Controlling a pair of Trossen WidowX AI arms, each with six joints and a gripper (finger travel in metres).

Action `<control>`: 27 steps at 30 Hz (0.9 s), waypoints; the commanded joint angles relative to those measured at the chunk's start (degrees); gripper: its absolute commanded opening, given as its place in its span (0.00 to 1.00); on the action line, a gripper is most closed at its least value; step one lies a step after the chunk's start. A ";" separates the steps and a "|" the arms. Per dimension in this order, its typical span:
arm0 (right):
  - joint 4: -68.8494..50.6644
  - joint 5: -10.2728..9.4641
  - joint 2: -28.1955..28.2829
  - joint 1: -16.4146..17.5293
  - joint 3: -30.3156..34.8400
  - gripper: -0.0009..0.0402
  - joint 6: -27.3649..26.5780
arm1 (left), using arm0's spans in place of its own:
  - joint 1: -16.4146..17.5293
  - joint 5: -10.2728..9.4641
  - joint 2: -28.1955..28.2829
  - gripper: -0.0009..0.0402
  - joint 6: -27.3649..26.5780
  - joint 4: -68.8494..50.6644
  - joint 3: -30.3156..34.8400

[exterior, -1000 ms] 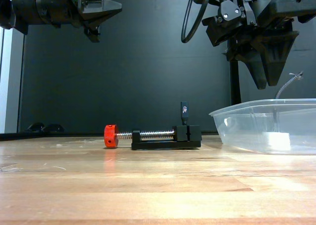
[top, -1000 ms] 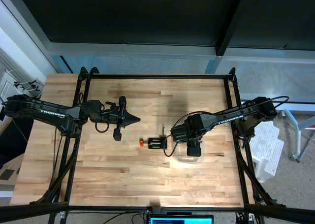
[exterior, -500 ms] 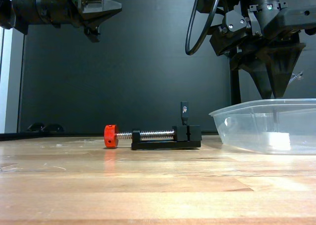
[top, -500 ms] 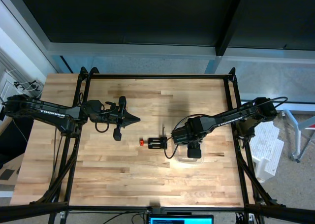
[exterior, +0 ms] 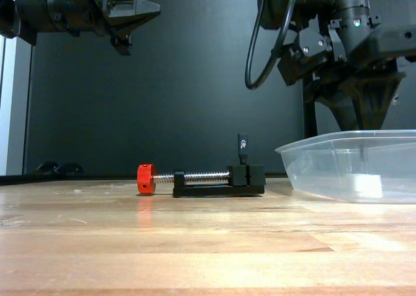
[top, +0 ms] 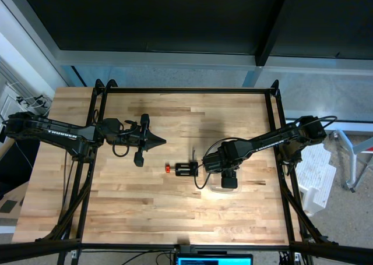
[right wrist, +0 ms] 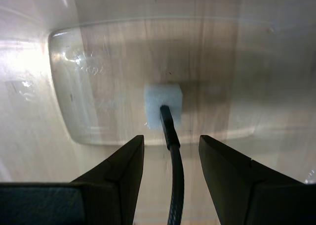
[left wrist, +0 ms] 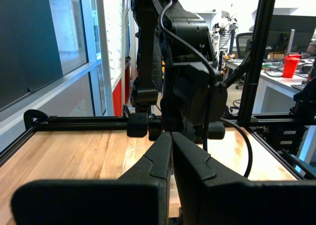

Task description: Pick the USB-C connector and install on taskboard

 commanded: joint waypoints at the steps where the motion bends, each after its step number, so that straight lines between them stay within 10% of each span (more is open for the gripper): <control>1: 1.27 0.02 0.11 -0.02 -0.68 0.39 -0.26 | 0.00 0.00 0.02 0.02 0.00 0.02 0.00; 27: 5.66 0.50 -1.86 0.00 -5.22 0.39 -0.31 | 0.00 0.00 0.02 0.02 0.00 0.02 0.00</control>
